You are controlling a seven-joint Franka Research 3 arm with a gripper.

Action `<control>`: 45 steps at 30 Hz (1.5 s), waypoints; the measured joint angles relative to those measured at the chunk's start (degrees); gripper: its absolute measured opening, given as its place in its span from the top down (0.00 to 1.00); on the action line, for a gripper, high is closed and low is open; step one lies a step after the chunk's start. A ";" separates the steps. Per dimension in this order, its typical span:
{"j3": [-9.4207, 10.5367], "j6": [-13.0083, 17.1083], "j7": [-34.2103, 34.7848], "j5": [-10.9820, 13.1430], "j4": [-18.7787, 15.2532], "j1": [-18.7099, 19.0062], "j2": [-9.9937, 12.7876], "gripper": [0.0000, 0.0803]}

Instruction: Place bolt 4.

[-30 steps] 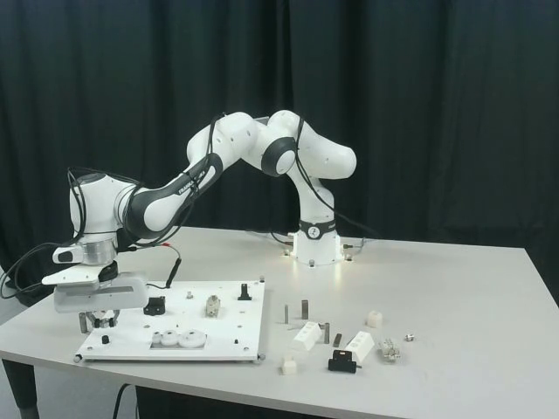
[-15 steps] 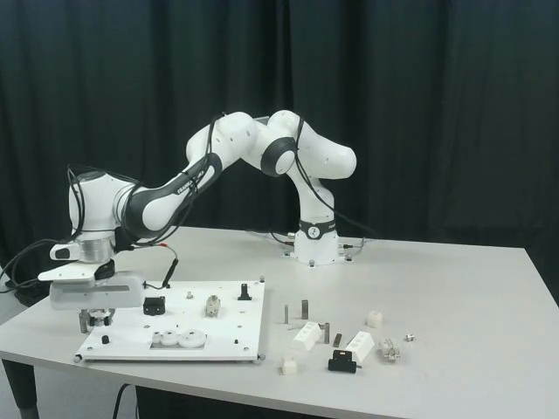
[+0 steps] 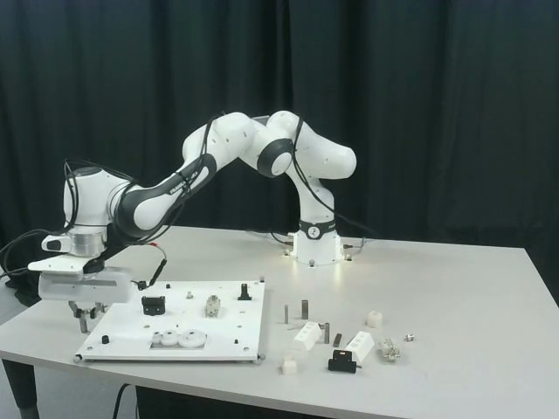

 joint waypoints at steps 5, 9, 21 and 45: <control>-0.26 0.08 0.00 -0.25 -0.03 -1.36 0.38 0.71; -0.26 0.12 -0.21 -0.41 -0.04 -2.62 0.68 0.71; -0.33 -0.41 -3.43 -0.42 -0.27 -6.12 0.79 0.71; -0.63 -1.51 -9.45 0.72 -1.87 -9.05 1.73 0.71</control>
